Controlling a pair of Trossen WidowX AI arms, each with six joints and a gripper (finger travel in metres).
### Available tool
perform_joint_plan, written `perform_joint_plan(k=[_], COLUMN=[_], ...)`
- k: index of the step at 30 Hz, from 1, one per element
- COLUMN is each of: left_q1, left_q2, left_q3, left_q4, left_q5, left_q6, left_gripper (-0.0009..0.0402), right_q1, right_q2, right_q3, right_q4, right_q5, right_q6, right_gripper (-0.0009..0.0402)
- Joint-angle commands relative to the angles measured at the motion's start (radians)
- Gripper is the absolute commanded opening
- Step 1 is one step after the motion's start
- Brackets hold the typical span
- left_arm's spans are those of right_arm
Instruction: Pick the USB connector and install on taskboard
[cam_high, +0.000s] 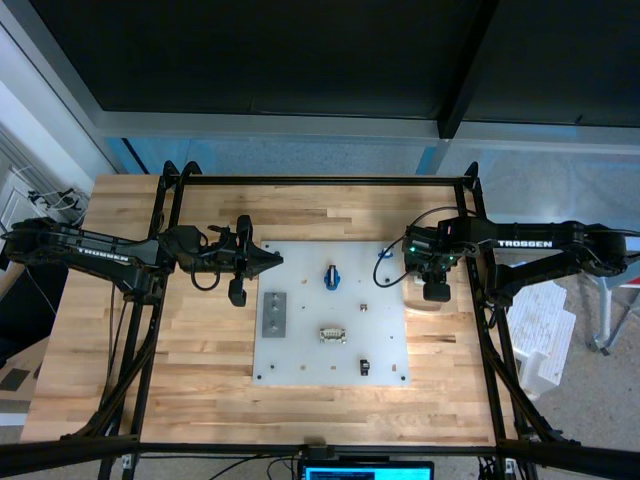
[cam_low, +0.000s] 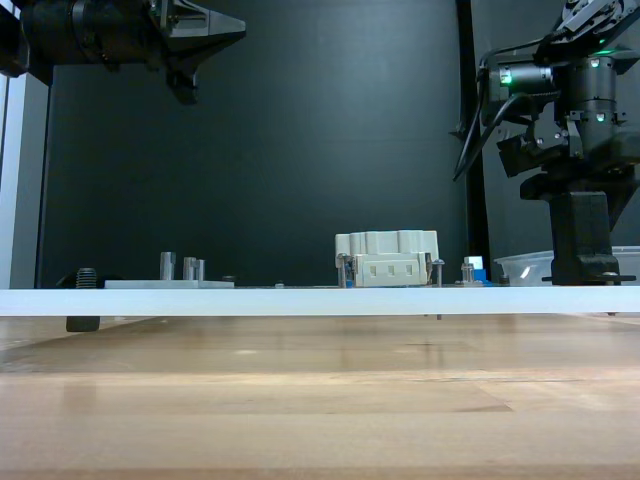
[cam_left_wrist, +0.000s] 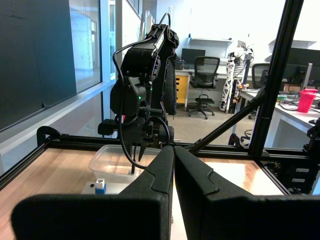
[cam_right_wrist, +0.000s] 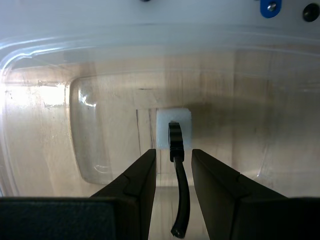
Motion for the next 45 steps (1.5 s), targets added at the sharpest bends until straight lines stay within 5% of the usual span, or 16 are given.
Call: perform_joint_plan(k=[1,20,31,45], left_q1=[0.000,0.000,0.000,0.000], left_q2=[0.000,0.000,0.000,0.000], left_q3=[0.001,0.000,0.001,0.000], left_q4=[0.000,0.000,0.000,0.000], left_q5=[0.000,0.000,0.000,0.000], left_q6=[0.000,0.000,0.000,0.000], left_gripper=[0.0000,0.0000,0.0000,0.0000], right_q1=[0.000,-0.002,-0.003,-0.002], right_q2=[0.018,0.073,0.085,0.085], right_q3=[0.000,-0.009,-0.009,0.006], right_q4=[0.019,0.038,0.040,0.032], right_q5=[0.004,0.002,0.026,0.029], right_q6=[-0.002,-0.007,-0.002,-0.008], right_gripper=[0.0089,0.0059,-0.0002,0.0000])
